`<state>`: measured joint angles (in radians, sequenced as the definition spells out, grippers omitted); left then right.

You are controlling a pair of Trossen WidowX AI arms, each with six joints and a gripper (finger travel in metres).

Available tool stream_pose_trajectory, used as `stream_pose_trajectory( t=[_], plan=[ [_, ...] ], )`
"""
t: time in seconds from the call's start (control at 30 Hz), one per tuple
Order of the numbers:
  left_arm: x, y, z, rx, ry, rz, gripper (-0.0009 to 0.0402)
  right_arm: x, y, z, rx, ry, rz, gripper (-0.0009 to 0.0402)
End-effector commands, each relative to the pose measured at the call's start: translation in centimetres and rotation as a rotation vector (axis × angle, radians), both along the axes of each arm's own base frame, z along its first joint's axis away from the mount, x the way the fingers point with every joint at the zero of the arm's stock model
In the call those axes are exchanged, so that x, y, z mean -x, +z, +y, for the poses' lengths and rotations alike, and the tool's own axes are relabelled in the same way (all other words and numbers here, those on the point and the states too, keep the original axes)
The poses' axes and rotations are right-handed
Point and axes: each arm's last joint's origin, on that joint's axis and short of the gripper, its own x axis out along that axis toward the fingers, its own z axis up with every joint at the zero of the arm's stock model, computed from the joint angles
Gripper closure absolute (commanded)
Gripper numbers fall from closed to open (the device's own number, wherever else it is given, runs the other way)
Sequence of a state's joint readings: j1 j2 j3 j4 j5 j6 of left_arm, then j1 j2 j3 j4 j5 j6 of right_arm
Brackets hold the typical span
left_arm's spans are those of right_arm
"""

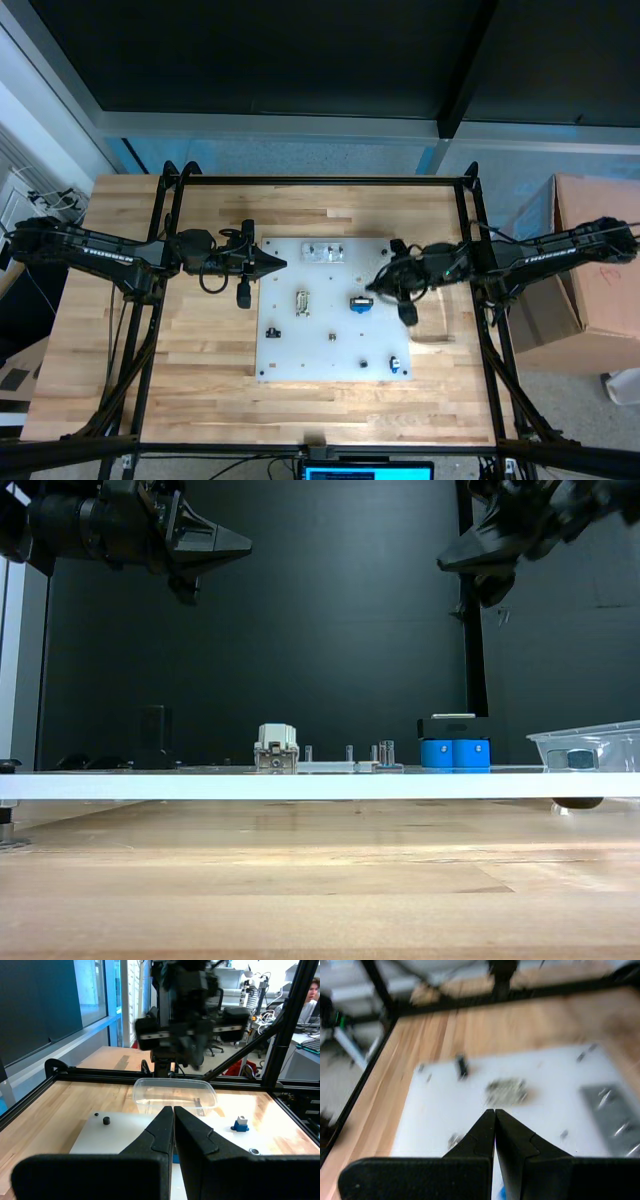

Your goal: Unfasten the M12 nut and place it in the container

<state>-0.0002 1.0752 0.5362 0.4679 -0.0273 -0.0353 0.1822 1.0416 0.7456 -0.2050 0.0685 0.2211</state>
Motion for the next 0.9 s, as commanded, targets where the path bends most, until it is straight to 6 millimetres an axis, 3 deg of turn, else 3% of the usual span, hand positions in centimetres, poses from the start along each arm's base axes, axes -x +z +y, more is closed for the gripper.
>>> stream_pose_trajectory(
  t=[0.03,0.53,0.9],
  plan=[
    [0.0,0.0,0.0,0.000,0.000,0.000,0.0393,-0.6,0.7,1.4,-0.007,0.006,0.142,0.0394],
    [0.0,0.0,0.0,0.000,0.000,0.000,0.0393,-5.1,2.6,7.6,0.023,-0.003,0.672,0.0393],
    [0.0,0.0,0.0,0.000,0.000,0.000,0.0393,-8.1,3.9,9.6,0.024,-0.021,0.816,0.0393]
  ],
)
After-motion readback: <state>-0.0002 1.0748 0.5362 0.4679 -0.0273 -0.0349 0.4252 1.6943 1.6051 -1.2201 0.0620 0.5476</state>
